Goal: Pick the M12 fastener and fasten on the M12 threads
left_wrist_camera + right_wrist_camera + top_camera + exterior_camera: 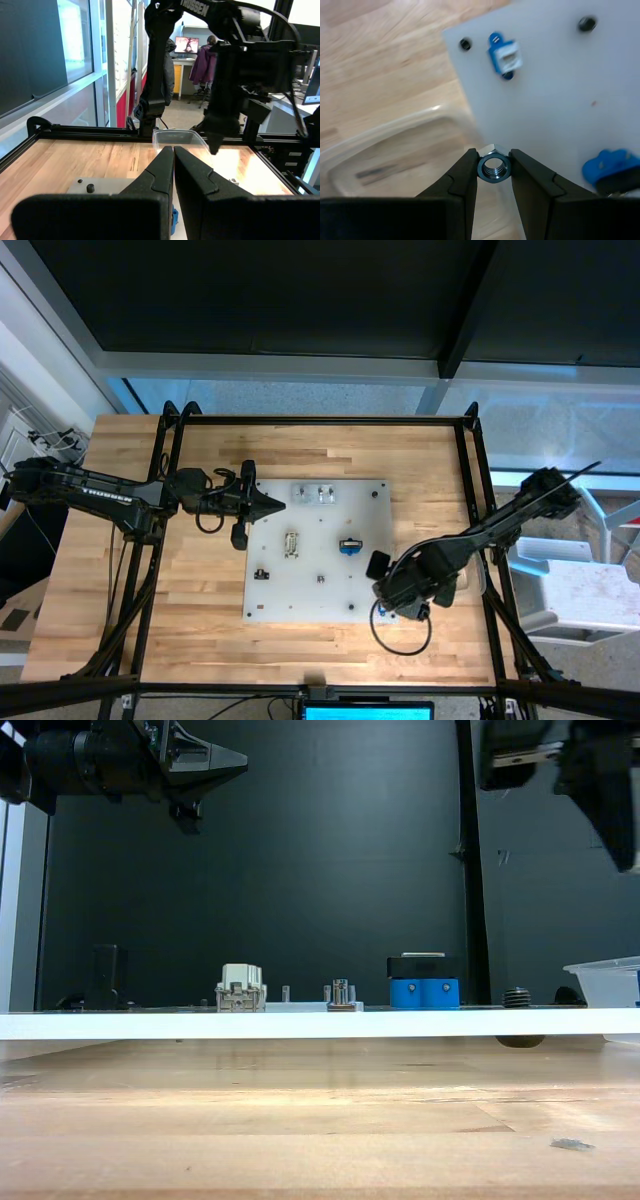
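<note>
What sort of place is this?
Likely a robotics lab: black-framed wooden table, white task board, monitor desk beyond. Left gripper, shut, hovers over the board's left edge; right gripper holds the small silver nut near its right edge.

Left end effector [281, 505] aloft, closed; right end effector [493, 156] pinching nut [493, 169]

The light wooden butcher-block bench [330, 650] carries a flat white rectangular plastic board [300, 590] near its middle. Just beside the board's right edge, a clear plastic tray [605, 982] rests on the wood.
</note>
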